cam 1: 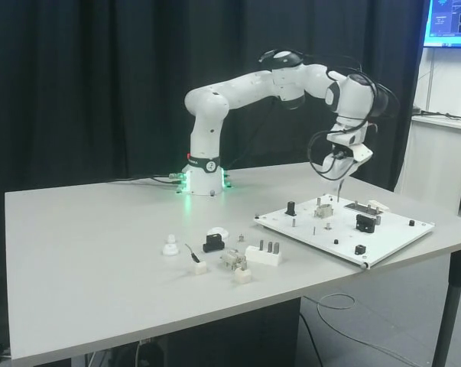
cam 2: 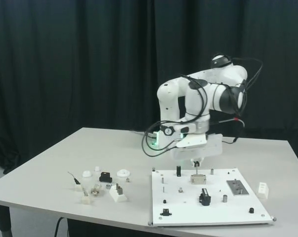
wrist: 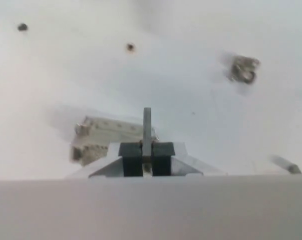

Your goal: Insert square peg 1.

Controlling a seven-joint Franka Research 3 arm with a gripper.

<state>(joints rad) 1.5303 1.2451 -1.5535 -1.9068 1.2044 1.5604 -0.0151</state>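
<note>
Claw: you see the two-fingered black-tipped gripper (wrist: 146, 159) clamped on a slim grey square metal peg (wrist: 147, 127), which stands out past the fingertips
Peg: upright in your room views, its lower end hanging just above a small pale metal block with a socket (cam 2: 198, 178); whether they touch, you cannot tell
Block: it sits on the white flat square assembly board (cam 2: 188, 210), toward the board's far edge
Board: it also carries a black upright post (cam 2: 178, 171), a black clamp-like fixture (cam 2: 204, 196) and a grey flat plate (cam 2: 236, 186)
Arm: your white seven-joint robot arm (cam 1: 245, 88) reaches from its green-lit base (cam 1: 203, 183) over the board
Table: the grey table (cam 1: 85, 245) holds loose white and black small parts (cam 1: 215, 252) beside the board
</note>
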